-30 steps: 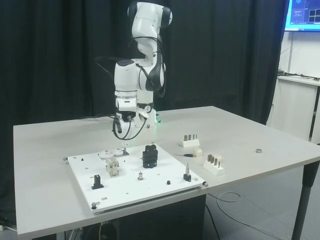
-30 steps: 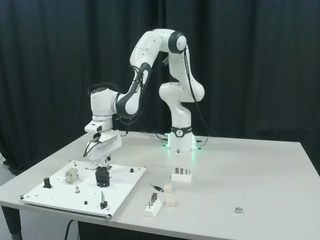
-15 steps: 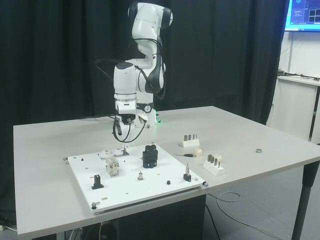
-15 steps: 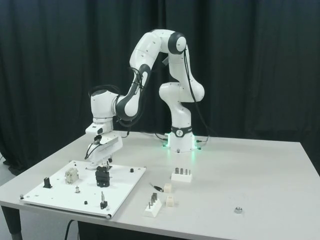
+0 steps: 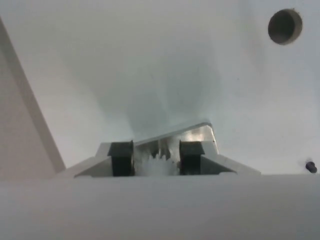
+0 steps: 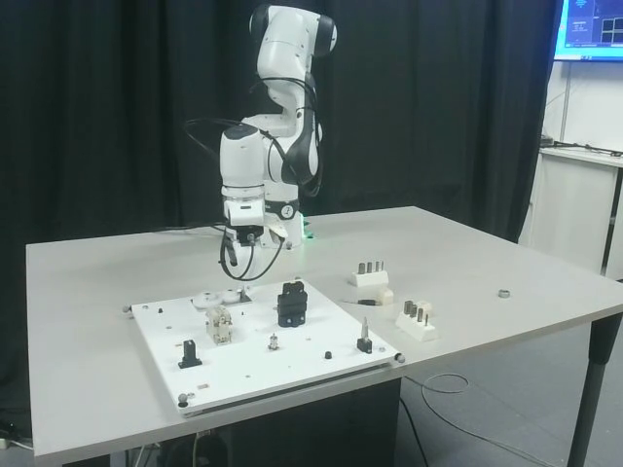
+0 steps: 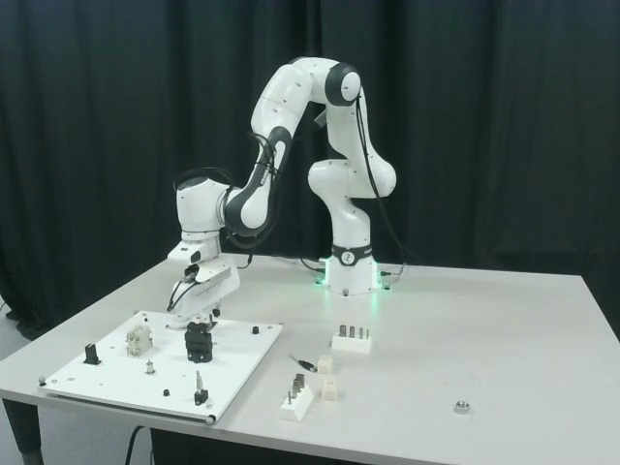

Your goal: Insert small gear.

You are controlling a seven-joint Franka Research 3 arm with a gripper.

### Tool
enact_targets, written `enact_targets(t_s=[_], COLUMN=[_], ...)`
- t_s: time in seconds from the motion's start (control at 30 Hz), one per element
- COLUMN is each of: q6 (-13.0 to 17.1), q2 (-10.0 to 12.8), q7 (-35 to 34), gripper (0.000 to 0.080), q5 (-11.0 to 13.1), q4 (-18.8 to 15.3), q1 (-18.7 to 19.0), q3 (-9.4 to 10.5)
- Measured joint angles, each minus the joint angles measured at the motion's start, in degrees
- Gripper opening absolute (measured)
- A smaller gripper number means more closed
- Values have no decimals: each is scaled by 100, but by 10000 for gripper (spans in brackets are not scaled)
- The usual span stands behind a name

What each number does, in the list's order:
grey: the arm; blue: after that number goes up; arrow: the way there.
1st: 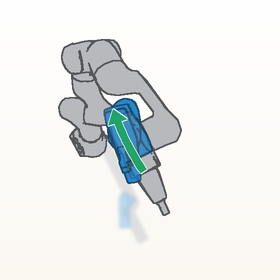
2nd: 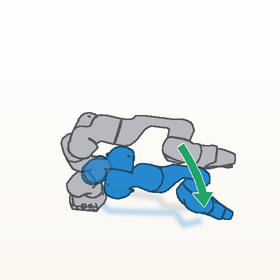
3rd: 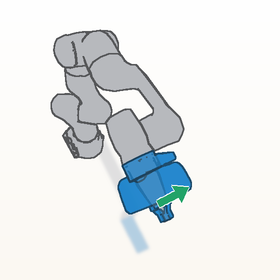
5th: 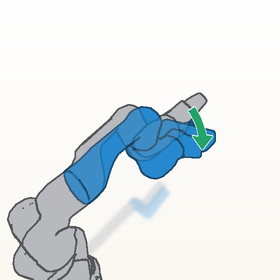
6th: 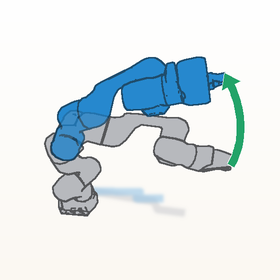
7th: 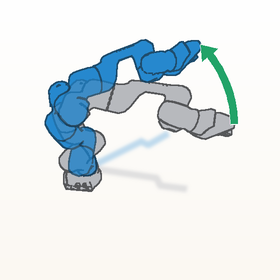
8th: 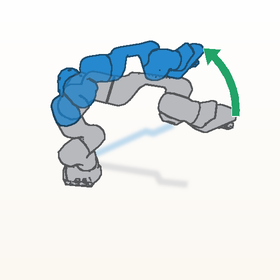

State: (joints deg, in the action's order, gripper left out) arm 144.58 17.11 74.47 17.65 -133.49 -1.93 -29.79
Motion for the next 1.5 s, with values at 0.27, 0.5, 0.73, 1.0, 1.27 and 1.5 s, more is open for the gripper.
enact_targets(t_s=[0.27, 0.5, 0.73, 1.0, 1.27, 1.5], q6=[-7, -23, -85, -124, -103, -19], q2=[-1, -9, -28, -68, -85, -85], q7=[0, 0, 0, 0, 0, 0], gripper=[191, 191, 191, 191, 191, 191], q5=[1, 1, 40, 157, 192, 192], q4=[-1, -10, -23, -71, -92, -116], q1=[0, 0, 0, 20, 42, 49], q3=[-6, -20, -25, -15, -1, 0])
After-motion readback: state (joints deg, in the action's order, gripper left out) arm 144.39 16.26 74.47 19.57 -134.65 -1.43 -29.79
